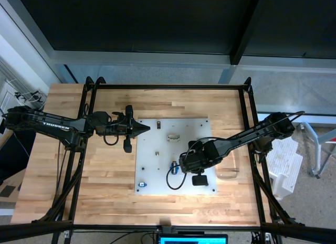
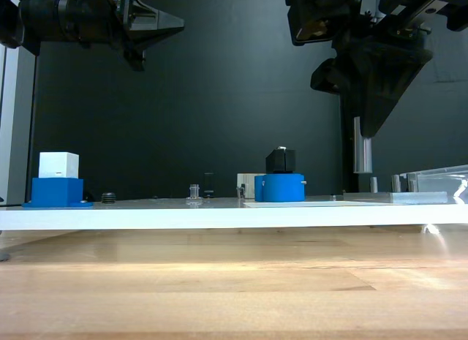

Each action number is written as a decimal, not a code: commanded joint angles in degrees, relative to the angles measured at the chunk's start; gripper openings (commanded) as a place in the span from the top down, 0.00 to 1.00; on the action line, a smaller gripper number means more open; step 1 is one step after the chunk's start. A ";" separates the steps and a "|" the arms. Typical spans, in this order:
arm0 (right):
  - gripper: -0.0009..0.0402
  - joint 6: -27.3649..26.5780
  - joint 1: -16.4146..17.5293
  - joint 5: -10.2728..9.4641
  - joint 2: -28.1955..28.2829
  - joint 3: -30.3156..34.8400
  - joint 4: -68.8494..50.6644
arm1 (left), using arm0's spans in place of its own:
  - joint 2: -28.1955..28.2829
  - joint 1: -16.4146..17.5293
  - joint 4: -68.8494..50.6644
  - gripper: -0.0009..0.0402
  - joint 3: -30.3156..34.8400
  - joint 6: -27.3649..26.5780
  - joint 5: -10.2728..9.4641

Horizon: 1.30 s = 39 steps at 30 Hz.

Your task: Remove the 16mm cylinder and place in the container

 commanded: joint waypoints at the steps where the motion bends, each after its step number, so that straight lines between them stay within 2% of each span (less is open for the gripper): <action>1: 0.98 0.35 0.04 0.72 -0.66 -0.22 -0.79 | 0.00 0.02 0.00 0.98 0.00 0.00 0.02; 15: 0.96 0.42 0.33 0.15 -4.39 -4.44 -0.66 | 0.00 0.02 0.00 0.98 0.00 0.00 0.02; 18: 0.89 0.46 0.52 -0.76 -6.05 -6.47 -0.44 | 0.00 0.02 0.00 0.98 0.00 0.00 0.02; 31: 0.42 4.79 1.84 -0.66 -16.24 -18.18 0.79 | 0.00 0.00 0.00 0.98 0.00 0.00 0.02; 35: 0.35 5.49 2.32 -0.63 -19.37 -21.24 0.76 | 0.00 0.02 0.00 0.98 0.00 0.00 0.02; 39: 0.34 6.01 2.95 -0.66 -21.62 -23.39 0.76 | 0.00 0.02 0.00 0.98 0.00 0.00 0.02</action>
